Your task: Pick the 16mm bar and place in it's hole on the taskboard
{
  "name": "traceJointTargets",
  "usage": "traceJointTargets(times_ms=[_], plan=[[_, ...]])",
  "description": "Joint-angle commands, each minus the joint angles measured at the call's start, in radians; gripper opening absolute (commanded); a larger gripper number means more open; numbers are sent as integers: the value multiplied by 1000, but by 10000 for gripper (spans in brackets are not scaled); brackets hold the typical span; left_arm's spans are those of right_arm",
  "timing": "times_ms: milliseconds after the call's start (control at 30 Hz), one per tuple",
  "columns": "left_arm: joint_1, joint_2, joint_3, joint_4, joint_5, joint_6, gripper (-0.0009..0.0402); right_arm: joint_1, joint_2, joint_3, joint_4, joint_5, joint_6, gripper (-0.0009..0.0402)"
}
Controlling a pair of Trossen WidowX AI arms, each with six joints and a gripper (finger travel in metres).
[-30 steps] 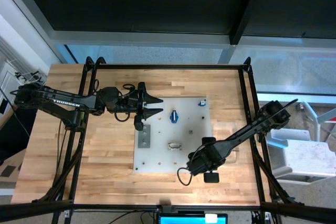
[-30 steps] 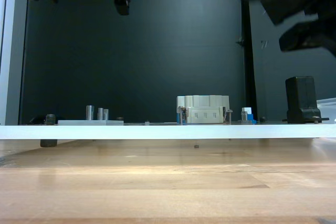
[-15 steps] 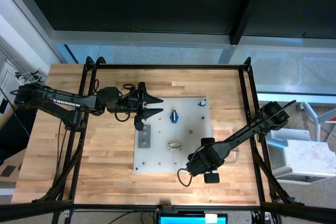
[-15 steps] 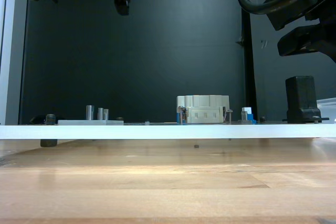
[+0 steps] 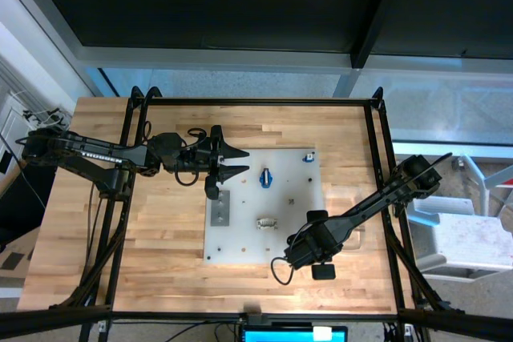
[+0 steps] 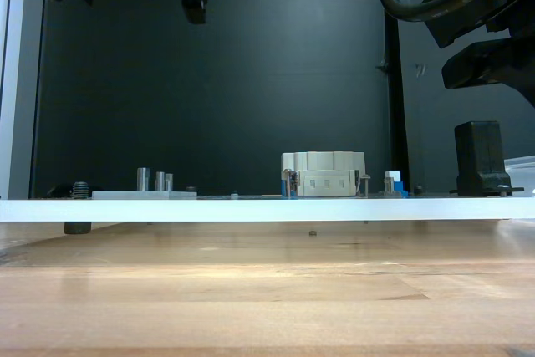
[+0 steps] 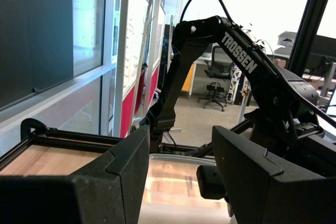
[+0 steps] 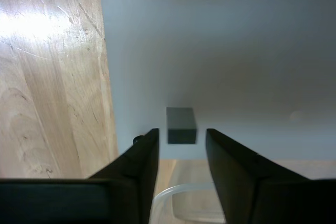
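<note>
At the near right corner of the taskboard (image 5: 240, 246), the 16mm bar (image 6: 480, 156), judged to be the dark upright block there, is standing free and is being held by nothing. Whether its foot is merely resting on the surface or sitting in an opening cannot be told. The right gripper (image 8: 180, 131) is being held directly above the bar and clear of it, with its fingers spread wide. In the right wrist view the bar's square top is being framed almost evenly between them, its flat sides parallel to the finger faces.

The step in hand is judged to be the taking of the bar. That centring is best being kept during a straight, level descent, so that neither fingertip is being brought down onto the top face. The closing is best being made on the two flat sides, high enough that the lower end is being left free for insertion. Since the bar is standing near the board's edge, a sideways nudge is being risked most.

Farther in, a pale connector (image 6: 323, 175) is sitting mid-board, and short pegs (image 6: 143, 180) are standing in a metal plate (image 6: 144, 195) to the left. Beyond, above the board's far left edge, the left gripper (image 5: 240, 161) is hanging high, with its fingers wide apart and nothing between them.
</note>
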Motion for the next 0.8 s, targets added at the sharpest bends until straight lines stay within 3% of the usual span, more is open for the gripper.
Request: traceJointTargets(times_ms=[33, 367, 800], plan=[[0, 0, 0, 0, 0, 0, 162, 1, -4, 1, 1, 0, 6, 176], [0, 0, 0, 0, 0, 0, 161, 2, -29, 32, -65, 1, 5, 238], [0, 0, 0, 0, 0, 0, 162, 3, -153, 34, -104, 1, 14, 252]])
